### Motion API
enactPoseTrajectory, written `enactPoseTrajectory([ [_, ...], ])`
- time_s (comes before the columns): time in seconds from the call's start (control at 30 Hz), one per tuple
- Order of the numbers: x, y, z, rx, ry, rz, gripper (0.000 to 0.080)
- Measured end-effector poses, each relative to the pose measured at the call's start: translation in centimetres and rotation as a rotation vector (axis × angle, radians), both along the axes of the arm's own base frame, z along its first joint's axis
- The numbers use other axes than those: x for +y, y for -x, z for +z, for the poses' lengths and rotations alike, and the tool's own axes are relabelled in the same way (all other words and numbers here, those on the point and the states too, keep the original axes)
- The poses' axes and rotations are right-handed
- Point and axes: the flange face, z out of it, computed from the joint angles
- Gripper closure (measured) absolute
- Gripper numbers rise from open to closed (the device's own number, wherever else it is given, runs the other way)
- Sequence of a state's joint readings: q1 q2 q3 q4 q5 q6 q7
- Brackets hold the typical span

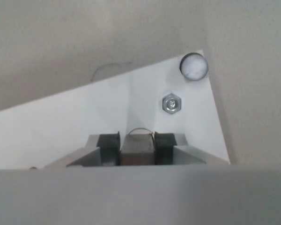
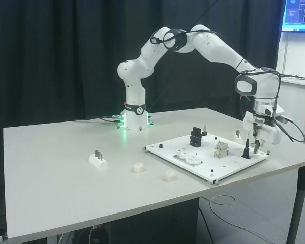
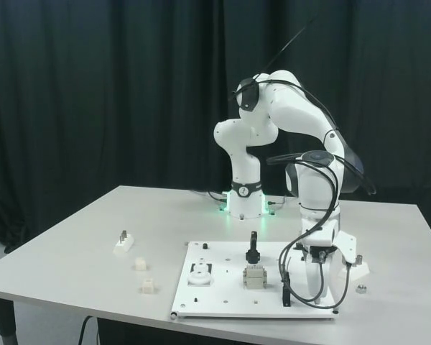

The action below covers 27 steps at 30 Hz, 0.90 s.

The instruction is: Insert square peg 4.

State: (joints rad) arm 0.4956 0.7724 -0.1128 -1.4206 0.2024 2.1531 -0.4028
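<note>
In the wrist view my gripper (image 1: 137, 142) is shut on a grey square peg (image 1: 137, 149), which sits between the two black pads (image 1: 108, 143). Under the peg lies the white board (image 1: 84, 126), close to one of its corners. A thin curved outline shows on the board just past the peg. From the room views my gripper (image 2: 257, 144) (image 3: 323, 277) hangs low over the right end of the board (image 2: 183, 163) (image 3: 223, 305), beside a black post (image 2: 246, 152) (image 3: 286, 293). The peg itself is too small to make out there.
A hex nut (image 1: 171, 103) and a round foot (image 1: 194, 67) mark the board's corner. The board carries a black fixture (image 2: 195, 137) (image 3: 252, 251), a small block (image 2: 221, 149) (image 3: 254, 277) and white discs (image 2: 193, 159) (image 3: 199, 275). A white peg holder (image 2: 98, 160) (image 3: 123, 243) and two small white blocks (image 2: 138, 167) (image 2: 170, 175) lie on the table.
</note>
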Motion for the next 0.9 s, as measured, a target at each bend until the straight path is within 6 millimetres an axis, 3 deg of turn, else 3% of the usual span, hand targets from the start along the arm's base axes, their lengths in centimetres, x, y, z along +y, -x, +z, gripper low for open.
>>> enactPoseTrajectory([
  [0.9, -0.28, -0.13, -0.1, -0.006, -0.001, 0.055, 0.0652],
])
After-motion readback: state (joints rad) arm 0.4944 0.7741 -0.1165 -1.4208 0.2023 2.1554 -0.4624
